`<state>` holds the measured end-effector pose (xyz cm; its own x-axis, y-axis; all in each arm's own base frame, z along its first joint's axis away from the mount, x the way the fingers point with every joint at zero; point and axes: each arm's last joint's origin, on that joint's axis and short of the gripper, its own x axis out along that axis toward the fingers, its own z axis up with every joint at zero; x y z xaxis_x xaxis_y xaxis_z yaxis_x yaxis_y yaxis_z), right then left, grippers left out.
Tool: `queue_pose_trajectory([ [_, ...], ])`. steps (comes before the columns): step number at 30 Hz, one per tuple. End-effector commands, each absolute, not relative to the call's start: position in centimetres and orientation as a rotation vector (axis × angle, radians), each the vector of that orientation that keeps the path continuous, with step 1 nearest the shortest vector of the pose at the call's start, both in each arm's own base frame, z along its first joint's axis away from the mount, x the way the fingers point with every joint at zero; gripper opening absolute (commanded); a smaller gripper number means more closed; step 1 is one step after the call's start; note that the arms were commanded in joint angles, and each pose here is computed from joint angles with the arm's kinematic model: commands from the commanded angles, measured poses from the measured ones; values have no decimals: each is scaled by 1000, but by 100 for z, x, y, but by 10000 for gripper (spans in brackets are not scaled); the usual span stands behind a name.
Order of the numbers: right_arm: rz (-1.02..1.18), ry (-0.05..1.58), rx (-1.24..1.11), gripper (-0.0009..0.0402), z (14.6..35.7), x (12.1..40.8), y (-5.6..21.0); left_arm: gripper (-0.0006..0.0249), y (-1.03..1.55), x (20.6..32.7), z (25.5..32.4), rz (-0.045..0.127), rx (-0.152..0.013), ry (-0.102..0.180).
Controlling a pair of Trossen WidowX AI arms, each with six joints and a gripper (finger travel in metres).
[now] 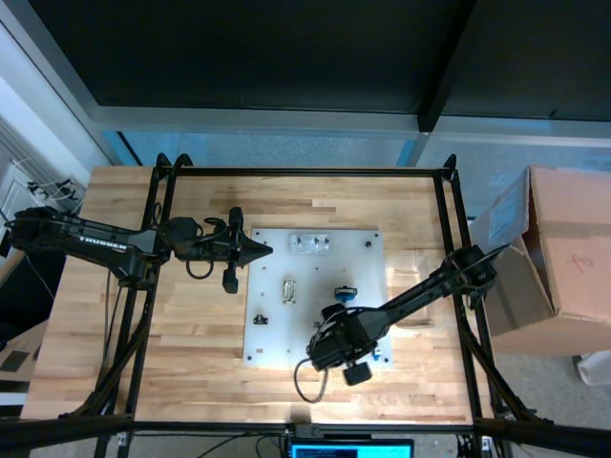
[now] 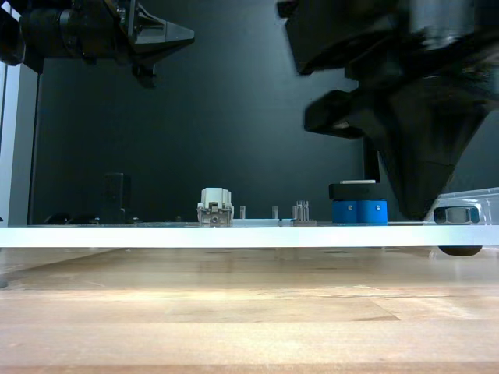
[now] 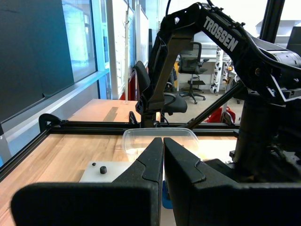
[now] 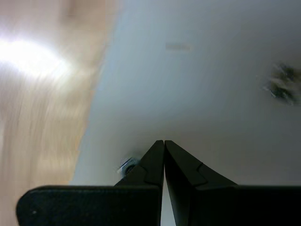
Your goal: Unfasten the M12 nut and place it in the container
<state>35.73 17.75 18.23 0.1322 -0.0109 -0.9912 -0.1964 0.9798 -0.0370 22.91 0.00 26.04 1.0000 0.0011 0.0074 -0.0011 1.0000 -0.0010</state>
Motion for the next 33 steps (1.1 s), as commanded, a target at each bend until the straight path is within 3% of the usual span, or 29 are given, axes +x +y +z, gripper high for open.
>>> queue_pose_trajectory([
  [1, -36, 1426, 20, 9, 1860, 3588, 1731, 0, 0, 2292, 2605, 1, -1, -8],
  [8, -150, 1399, 225, 77, 2028, 3530, 1751, 0, 0, 2292, 2605, 1, -1, -8],
  [21, -313, 1442, 396, 202, 2372, 3458, 1862, 0, 0, 2292, 2605, 1, -1, -8],
  [27, -324, 1445, 391, 235, 2358, 3453, 1866, 0, 0, 2292, 2605, 1, -1, -8],
  [33, -334, 1447, 391, 240, 2341, 3448, 1862, 0, 1, 2292, 2605, 2, -1, -8],
])
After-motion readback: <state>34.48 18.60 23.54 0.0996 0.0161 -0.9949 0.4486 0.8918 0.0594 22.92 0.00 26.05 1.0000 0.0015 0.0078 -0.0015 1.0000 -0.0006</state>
